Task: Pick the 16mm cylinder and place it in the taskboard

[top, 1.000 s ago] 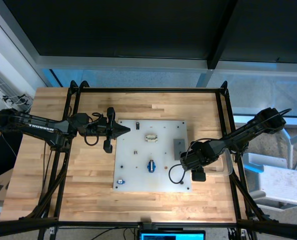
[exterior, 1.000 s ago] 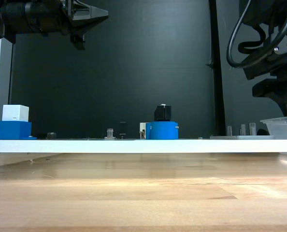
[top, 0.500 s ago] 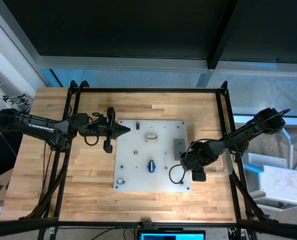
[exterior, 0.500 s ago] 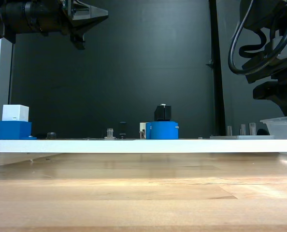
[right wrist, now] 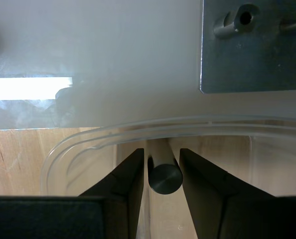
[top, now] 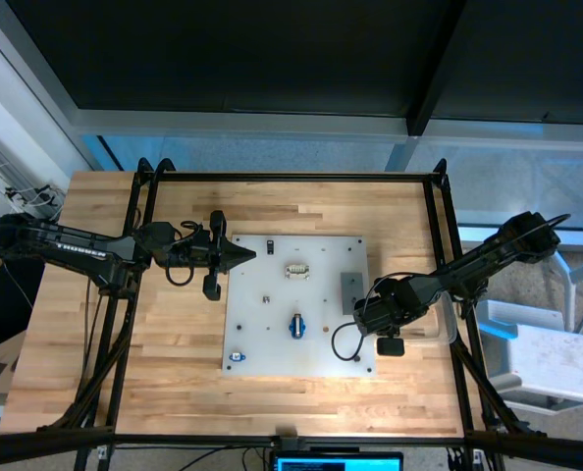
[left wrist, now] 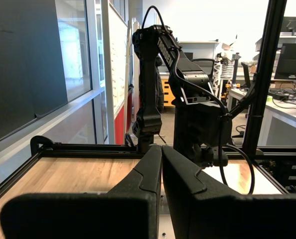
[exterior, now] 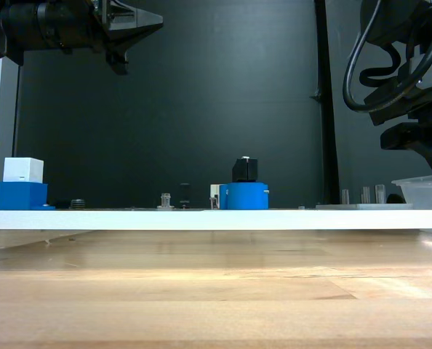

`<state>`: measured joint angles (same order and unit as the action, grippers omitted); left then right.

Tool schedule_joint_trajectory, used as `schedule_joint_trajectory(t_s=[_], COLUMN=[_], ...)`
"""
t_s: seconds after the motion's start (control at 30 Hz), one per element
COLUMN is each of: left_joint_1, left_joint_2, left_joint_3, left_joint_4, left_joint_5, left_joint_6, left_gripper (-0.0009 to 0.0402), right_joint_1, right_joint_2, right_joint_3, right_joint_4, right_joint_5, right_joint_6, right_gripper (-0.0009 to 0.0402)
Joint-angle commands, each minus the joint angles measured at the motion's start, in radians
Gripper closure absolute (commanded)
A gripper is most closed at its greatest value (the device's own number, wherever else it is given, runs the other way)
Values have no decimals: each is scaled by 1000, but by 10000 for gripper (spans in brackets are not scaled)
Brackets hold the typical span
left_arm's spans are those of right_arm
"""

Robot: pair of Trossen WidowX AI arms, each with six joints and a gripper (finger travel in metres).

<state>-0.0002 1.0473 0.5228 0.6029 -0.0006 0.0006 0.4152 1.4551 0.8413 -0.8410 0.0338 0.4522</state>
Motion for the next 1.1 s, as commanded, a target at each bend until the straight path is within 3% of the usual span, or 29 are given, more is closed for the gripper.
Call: schedule_joint_trajectory(t_s=[0.03,0.5,1.1], left_joint_1=[0,0,0], left_joint_2=[0,0,0], left_joint_3=[0,0,0], left_joint_4=[0,0,0], left_joint_5=[0,0,0], left_joint_6=[0,0,0], left_gripper=[393,393,393], right_joint_1=[0,0,0], right_joint_2=[0,-2,-62], right_joint_3=[0,0,60], right_joint_4=[0,-3,-111], right_joint_5=[0,0,0], right_joint_6=[2,2,2], right_gripper=[318,360,364])
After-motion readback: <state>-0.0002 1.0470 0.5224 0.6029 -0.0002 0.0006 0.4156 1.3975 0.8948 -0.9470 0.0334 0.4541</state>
